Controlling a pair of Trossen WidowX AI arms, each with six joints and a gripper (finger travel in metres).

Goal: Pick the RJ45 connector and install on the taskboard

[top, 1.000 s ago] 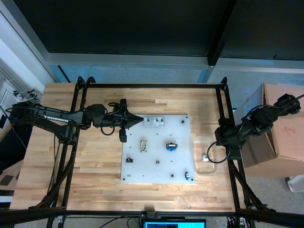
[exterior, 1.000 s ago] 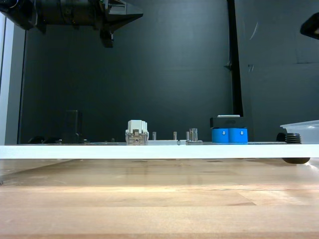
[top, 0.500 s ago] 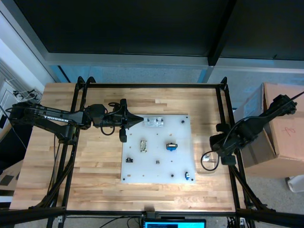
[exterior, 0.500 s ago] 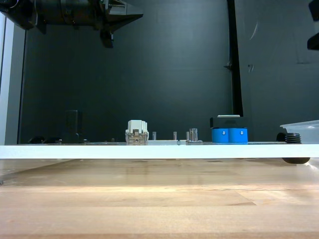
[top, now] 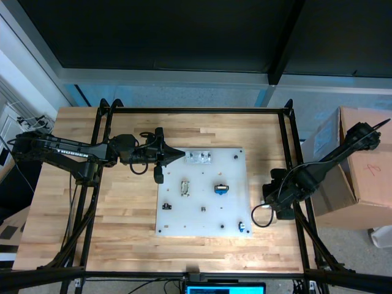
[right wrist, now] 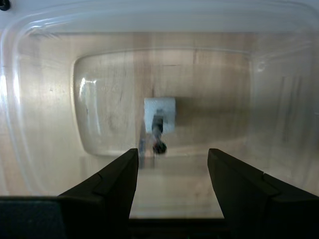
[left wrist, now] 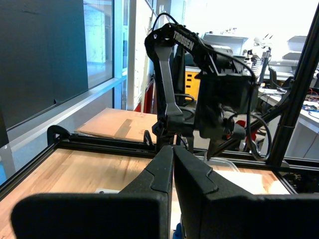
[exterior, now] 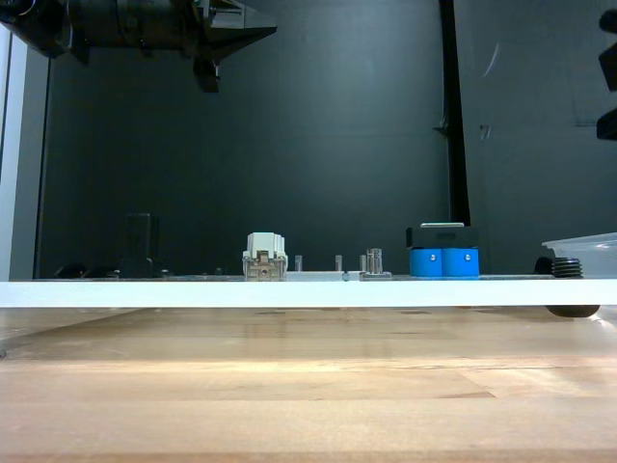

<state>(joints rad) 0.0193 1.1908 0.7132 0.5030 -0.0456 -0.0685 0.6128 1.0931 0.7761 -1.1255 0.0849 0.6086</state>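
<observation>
The RJ45 connector [right wrist: 159, 116], a small white block with a dark stub, lies free on the floor of a clear plastic tray [right wrist: 45, 99] right of the white taskboard [top: 184, 214]. My right gripper [right wrist: 172, 164] hangs straight above the tray, open, with the connector ahead of the gap and nothing between the fingers. In the high view that gripper [top: 273, 197] covers the tray, so the connector is hidden there. My left gripper [top: 177, 155] is shut and empty, pointing right, high over the board's far left corner [exterior: 258, 29]; its fingers [left wrist: 164, 164] are pressed together.
A cardboard box [top: 361, 165] stands past the table's right edge. Black frame rails [top: 196, 111] ring the table. On the board sit a blue block [top: 220, 188], a grey-white socket [exterior: 264, 258] and small posts. The tray's rim [exterior: 583, 246] shows at table height.
The right arm has swung down and left, from beside the tray to over it, and its jaws have opened. The left arm and the connector have not moved.
</observation>
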